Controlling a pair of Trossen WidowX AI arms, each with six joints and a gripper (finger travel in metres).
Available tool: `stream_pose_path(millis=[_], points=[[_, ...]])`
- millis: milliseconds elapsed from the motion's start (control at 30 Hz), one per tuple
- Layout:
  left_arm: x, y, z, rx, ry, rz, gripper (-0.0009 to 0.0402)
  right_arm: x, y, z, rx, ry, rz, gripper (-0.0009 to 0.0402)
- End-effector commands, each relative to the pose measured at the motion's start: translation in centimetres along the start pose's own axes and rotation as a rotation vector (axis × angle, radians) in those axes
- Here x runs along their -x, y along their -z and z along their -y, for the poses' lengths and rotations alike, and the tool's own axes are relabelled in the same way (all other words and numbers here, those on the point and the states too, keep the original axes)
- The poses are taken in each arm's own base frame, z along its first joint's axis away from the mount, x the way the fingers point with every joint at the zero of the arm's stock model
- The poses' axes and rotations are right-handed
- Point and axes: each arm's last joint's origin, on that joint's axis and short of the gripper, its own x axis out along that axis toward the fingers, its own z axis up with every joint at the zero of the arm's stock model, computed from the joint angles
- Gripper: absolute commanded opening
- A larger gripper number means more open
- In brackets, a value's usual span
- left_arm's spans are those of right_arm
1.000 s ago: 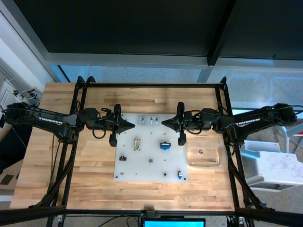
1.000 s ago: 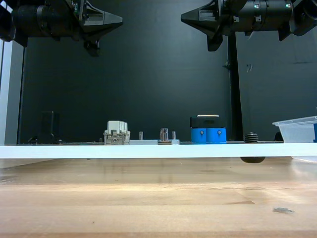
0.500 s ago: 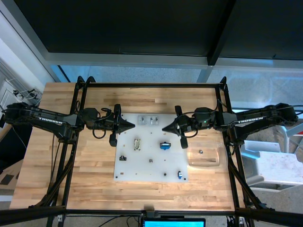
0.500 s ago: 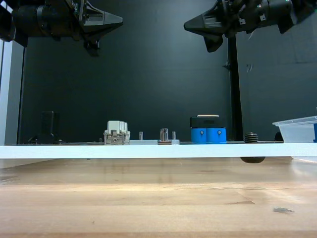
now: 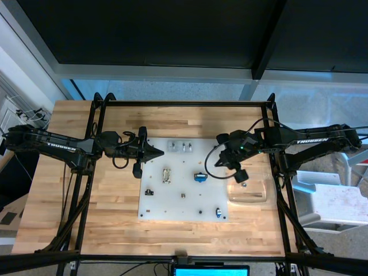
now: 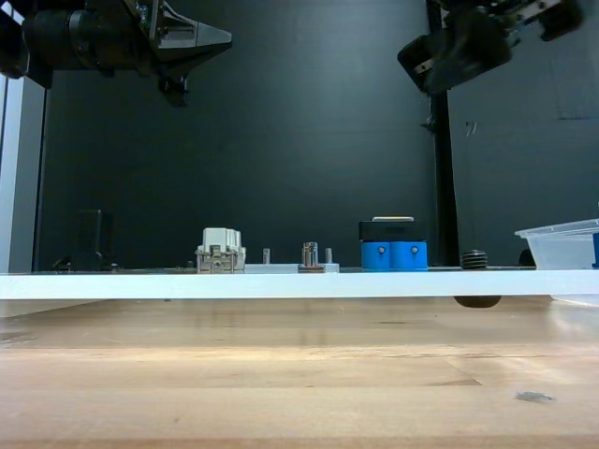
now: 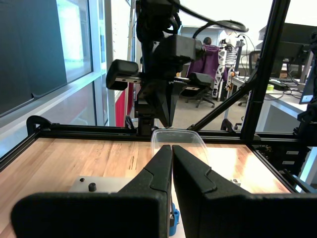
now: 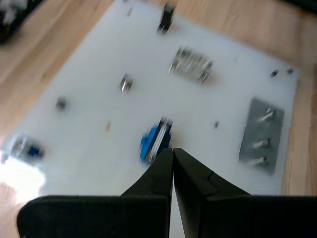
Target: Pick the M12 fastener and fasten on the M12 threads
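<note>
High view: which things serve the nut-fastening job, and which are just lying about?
Job: nut in clear tray; bare stud; right end effector above board's right side; left end effector over its left edge.
Lying about: blue connector; grey connector; pin plate.

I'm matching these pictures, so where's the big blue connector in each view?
High: blue connector midway on the white board.
Low: connector right of centre.
Left wrist: connector peeking beside the shut left hand, over the board's left edge.
Right wrist: connector beyond the shut right hand, over the board's right edge.
Shared landmark: that board.
</note>
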Motion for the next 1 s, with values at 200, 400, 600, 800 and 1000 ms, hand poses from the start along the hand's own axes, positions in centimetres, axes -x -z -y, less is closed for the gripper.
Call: stream_pose_path(millis=[200,400,600,800,1000], points=[[0.0,0.0,0.0,0.0,0.0,0.0,0.0,0.8,1.3,-0.9,0.226,-0.107,-0.179,0.0],[0.0,0.0,0.0,0.0,0.0,0.0,0.0,0.4,2.0,-1.9,0.411,-0.175,-0.302,0.0],[0.0,0.0,0.0,0.0,0.0,0.0,0.0,-0.7,2.5,-3.2,0.551,-0.283,-0.432,0.0],[0.0,0.0,0.0,0.0,0.0,0.0,0.0,-1.9,2.7,-4.9,0.687,-0.385,-0.536,0.0],[0.0,0.0,0.0,0.0,0.001,0.0,0.0,-2.7,2.9,-6.1,0.75,-0.432,-0.555,0.0]])
